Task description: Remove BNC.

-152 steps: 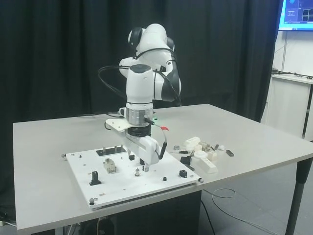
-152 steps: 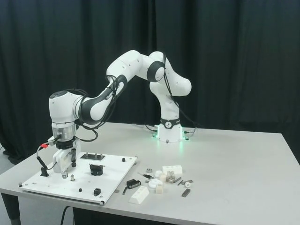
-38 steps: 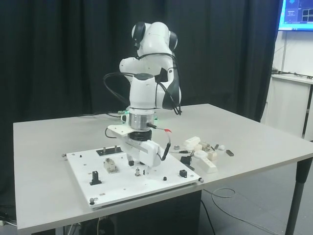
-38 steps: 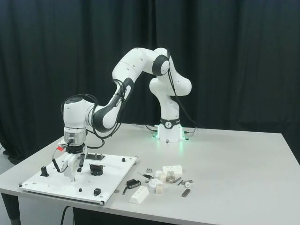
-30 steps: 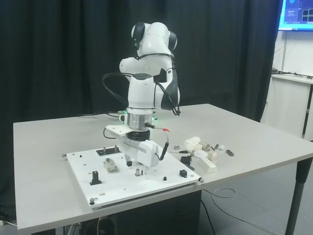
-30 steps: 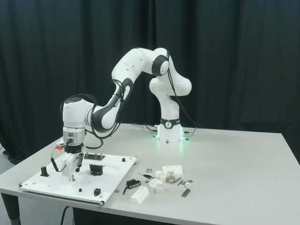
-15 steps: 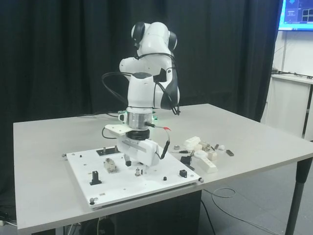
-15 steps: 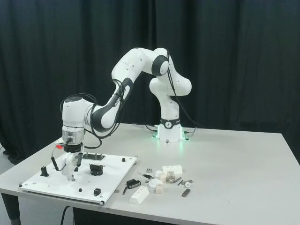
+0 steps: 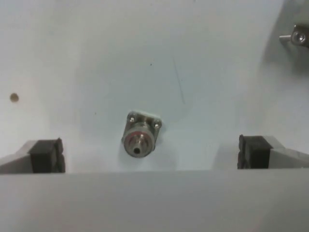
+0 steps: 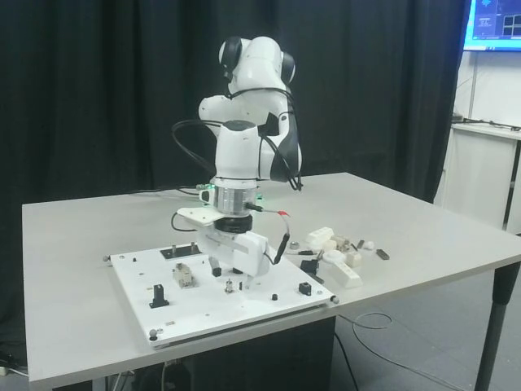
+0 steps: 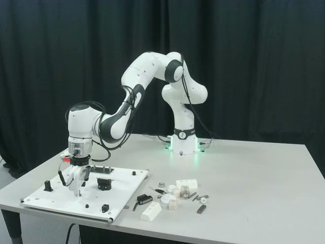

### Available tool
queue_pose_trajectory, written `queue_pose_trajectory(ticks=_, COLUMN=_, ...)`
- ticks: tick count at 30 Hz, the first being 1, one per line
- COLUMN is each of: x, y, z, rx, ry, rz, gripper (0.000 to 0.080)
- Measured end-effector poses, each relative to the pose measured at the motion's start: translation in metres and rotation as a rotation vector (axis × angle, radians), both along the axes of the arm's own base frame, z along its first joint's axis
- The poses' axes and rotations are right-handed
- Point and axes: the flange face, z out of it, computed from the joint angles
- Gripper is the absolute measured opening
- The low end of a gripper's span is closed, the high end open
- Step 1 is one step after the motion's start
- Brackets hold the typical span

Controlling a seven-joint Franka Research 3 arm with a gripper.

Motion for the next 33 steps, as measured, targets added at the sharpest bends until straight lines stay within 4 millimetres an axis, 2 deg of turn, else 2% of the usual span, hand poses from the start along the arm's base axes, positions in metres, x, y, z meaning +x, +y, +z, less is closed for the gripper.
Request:
queue_pose_trajectory(ticks=23, x=0.0005, y=-0.0002, z=-0.0023, rx=0.0, ry=0.007, rz=0.023, gripper=0.08)
queue_pose_trajectory(ticks=24, x=0.0006, y=-0.0004, z=-0.0024, rx=0.0, ry=0.007, rz=0.023, gripper=0.0691)
queue_pose_trajectory(ticks=33, x=0.0022, y=-0.0039, z=-0.0041, rx=-0.007, ry=0.003, rz=0.021, gripper=0.0691)
